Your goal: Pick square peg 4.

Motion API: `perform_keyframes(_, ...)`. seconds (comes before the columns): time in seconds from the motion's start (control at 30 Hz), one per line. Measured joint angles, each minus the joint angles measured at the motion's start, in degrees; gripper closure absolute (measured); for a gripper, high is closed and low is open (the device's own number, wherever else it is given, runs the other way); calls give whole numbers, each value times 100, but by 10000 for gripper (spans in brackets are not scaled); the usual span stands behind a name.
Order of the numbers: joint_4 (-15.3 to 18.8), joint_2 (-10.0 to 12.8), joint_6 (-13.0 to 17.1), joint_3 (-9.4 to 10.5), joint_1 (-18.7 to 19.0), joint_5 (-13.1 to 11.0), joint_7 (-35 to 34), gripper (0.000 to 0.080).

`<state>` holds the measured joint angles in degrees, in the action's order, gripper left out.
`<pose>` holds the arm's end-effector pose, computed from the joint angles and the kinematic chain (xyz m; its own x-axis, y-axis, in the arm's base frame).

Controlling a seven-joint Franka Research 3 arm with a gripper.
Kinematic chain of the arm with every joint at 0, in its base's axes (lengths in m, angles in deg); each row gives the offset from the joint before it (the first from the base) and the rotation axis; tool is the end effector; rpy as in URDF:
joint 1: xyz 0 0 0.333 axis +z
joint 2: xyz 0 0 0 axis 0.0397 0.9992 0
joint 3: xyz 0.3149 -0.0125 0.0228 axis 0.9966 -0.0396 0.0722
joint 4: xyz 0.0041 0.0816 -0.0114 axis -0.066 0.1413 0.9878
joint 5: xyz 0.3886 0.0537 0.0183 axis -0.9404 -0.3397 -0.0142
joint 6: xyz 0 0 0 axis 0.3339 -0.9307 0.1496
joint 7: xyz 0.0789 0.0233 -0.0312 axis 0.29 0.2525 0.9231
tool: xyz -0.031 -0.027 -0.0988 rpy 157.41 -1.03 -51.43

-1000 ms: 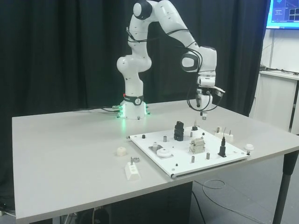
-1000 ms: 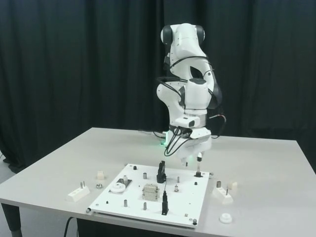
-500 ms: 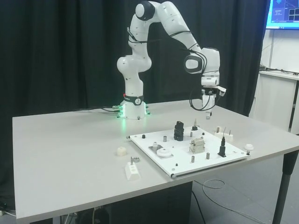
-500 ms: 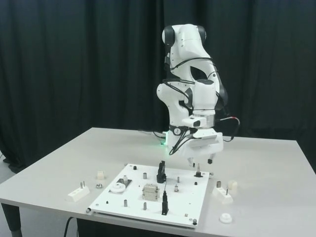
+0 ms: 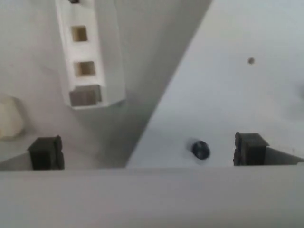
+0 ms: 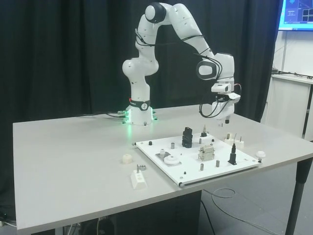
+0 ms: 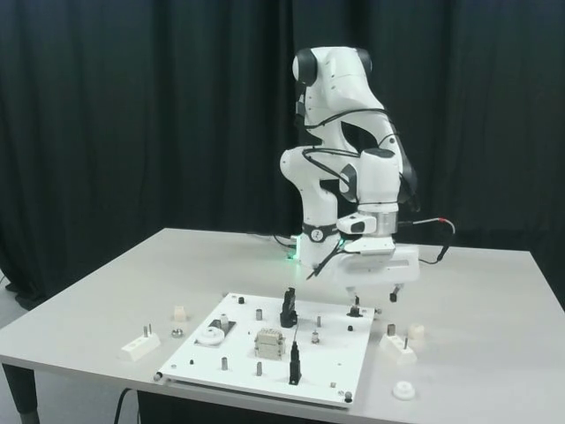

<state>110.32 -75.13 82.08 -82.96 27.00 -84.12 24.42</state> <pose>0.4887 0.2180 0.2732 0.9487 -0.2904 0.1252 -0.2876 -0.9569 -0.0403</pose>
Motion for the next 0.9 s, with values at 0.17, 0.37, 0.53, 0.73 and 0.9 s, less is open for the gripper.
perform_keyframes(0.17,-93,74,-67,78,0,0,-10,3)
perform_keyframes(0.37,-220,176,-193,148,0,7,-10,3)
perform_keyframes(0.53,-325,325,-224,216,0,30,-10,3)
perform_keyframes(0.73,-456,546,-223,289,4,159,-9,3)
perform_keyframes(0.9,-574,721,-221,314,8,378,-9,3)
